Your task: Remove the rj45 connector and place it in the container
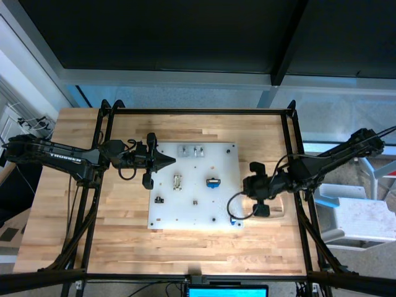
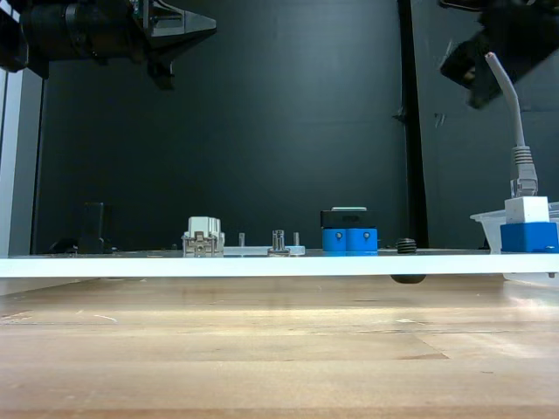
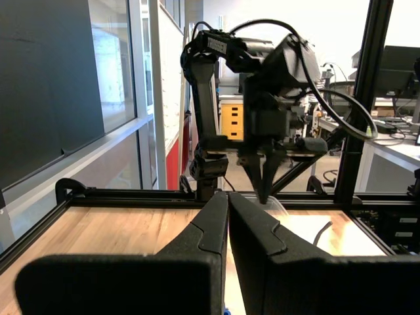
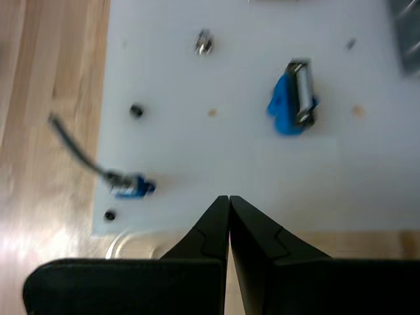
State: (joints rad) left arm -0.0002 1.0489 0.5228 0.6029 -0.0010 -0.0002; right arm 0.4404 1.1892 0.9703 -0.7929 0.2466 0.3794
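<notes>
The pale, streaky-grained wooden tabletop (image 2: 262,349) carries a flat, matte white plastic board (image 1: 192,213). At the board's near right corner stands the rj45 connector (image 1: 233,221), a tiny dark plug with a blue bit and a thin grey cable stub, seated upright in a blocky blue-and-white socket. Just beside that corner lies the container (image 1: 279,212), a shallow see-through plastic tray with rounded corners. The black, wedge-fingered right tool (image 4: 228,198) hovers over the board's right edge, pinched closed and empty. The left tool (image 1: 172,160), likewise closed on nothing, hangs above the board's left edge.
</notes>
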